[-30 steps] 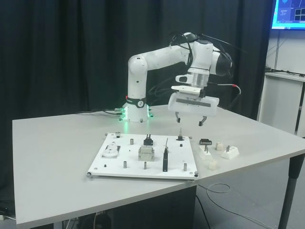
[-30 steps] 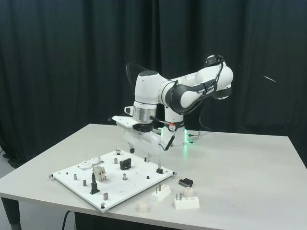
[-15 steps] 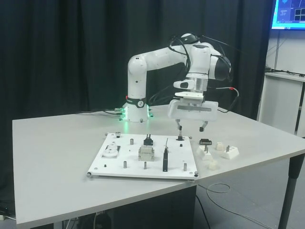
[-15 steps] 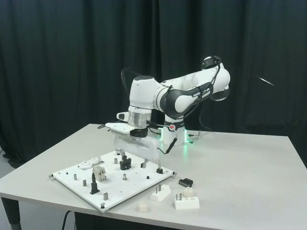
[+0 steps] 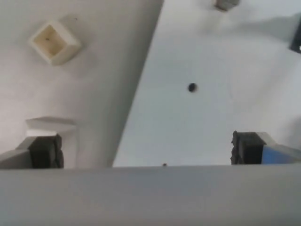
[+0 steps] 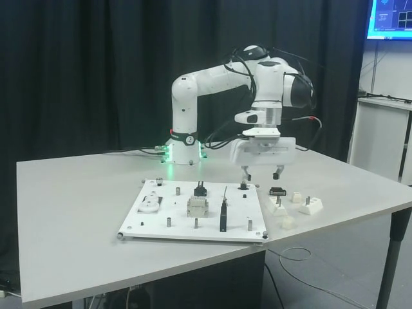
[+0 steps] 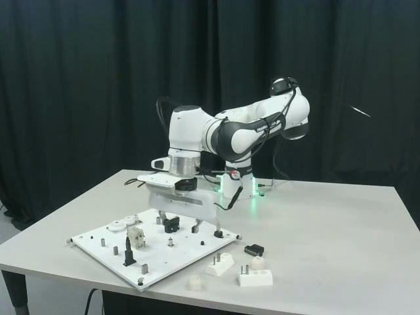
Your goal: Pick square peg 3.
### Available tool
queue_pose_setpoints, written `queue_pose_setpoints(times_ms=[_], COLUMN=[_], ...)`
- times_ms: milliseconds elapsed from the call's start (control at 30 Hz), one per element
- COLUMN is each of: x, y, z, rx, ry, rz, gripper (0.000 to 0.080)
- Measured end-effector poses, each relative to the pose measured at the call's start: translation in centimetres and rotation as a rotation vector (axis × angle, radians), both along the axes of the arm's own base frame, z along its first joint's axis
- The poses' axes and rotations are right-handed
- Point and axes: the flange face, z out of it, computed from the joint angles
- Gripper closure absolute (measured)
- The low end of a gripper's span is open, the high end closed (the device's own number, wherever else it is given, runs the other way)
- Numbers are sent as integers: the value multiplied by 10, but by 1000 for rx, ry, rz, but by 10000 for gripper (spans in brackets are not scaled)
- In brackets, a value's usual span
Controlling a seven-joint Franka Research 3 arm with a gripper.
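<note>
A white board (image 6: 238, 209) (image 7: 167, 259) (image 5: 211, 117) lies on the grey table and carries several small grey pegs, such as one (image 6: 249, 224) near its front corner and one (image 7: 144, 268) at the near edge. I cannot tell which of them is square peg 3. My gripper (image 6: 262, 174) (image 7: 178, 227) (image 5: 145, 149) hangs open and empty a little above the board's edge nearest the loose white blocks. In the wrist view one grey peg (image 5: 225, 4) shows partly at the picture's border, far from both fingertips.
The board also holds black parts (image 6: 224, 215) (image 6: 200, 188), a grey connector (image 6: 197, 206) and a white gear (image 6: 150, 206). Beside it on the table are white blocks (image 6: 311, 205) (image 7: 255, 278) (image 5: 54, 41) and a small black part (image 6: 278, 191) (image 7: 254, 249).
The wrist has come down and swung over the board's edge, turning as it went. The fingers have stayed open and nothing was taken hold of.
</note>
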Motion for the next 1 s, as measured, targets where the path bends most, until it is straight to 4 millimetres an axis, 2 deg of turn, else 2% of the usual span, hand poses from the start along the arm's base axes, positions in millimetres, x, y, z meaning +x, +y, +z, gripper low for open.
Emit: queue_pose_setpoints(times_ms=[200, 567, 1000], x=[5, 14, 21], y=[10, 36, 63], z=[0, -2, -16], rx=[42, 86, 66], ry=[6, 31, 62], rz=[8, -78, -111], gripper=[3, 3, 3])
